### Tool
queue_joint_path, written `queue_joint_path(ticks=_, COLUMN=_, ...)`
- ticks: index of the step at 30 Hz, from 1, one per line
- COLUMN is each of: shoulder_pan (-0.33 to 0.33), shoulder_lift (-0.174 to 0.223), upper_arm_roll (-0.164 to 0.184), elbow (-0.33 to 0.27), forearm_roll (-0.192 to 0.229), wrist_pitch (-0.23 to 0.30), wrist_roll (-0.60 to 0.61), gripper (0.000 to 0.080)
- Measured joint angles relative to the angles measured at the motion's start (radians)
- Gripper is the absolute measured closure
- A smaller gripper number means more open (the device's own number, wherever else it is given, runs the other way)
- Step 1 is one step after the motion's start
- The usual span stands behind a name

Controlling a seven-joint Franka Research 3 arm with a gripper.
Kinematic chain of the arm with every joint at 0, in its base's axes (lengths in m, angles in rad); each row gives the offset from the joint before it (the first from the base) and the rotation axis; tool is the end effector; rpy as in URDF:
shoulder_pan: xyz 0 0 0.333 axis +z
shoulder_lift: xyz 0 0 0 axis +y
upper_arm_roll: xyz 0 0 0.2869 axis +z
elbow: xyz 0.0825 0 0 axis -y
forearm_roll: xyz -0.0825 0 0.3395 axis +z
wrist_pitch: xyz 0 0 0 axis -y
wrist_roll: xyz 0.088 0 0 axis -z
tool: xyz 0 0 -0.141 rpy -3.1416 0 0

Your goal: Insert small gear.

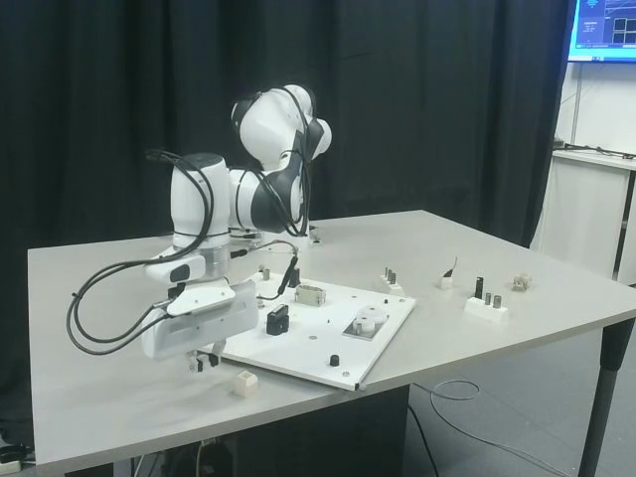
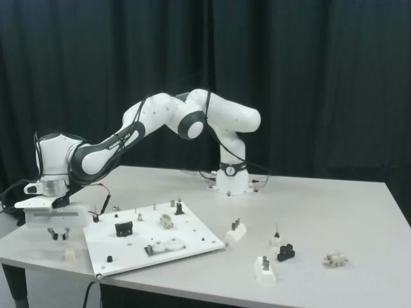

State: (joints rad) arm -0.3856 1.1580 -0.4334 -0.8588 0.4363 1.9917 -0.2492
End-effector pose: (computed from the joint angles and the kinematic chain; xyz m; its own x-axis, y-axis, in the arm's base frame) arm 0.6066 -0.4095 0.1878 0.8819 -0.4693 0.0457 -0.4699 -0.8827 0.0021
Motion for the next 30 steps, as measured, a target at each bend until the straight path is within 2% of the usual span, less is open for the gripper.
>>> queue_joint_path(ticks=19, shoulder_pan=0.003, shoulder_lift=-0.005, upper_arm_roll=-0.008, elbow=0.008, forearm_roll=0.006, wrist_pitch=-0.018, wrist_roll=0.043, gripper=0.0603)
queue_joint_path(ticks=24, shoulder_pan=0.006, shoulder_lift=-0.011, upper_arm_roll=-0.008, elbow=0.008, forearm_roll=0.020, wrist_pitch=-0.048, wrist_roll=0.051, gripper=0.0603)
queue_joint_path(ticks=30, shoulder_pan=0.013, shoulder_lift=-0.023, upper_arm_roll=-0.008, elbow=0.008, forearm_roll=0.032, wrist_pitch=-0.109, wrist_roll=0.082, gripper=0.0603)
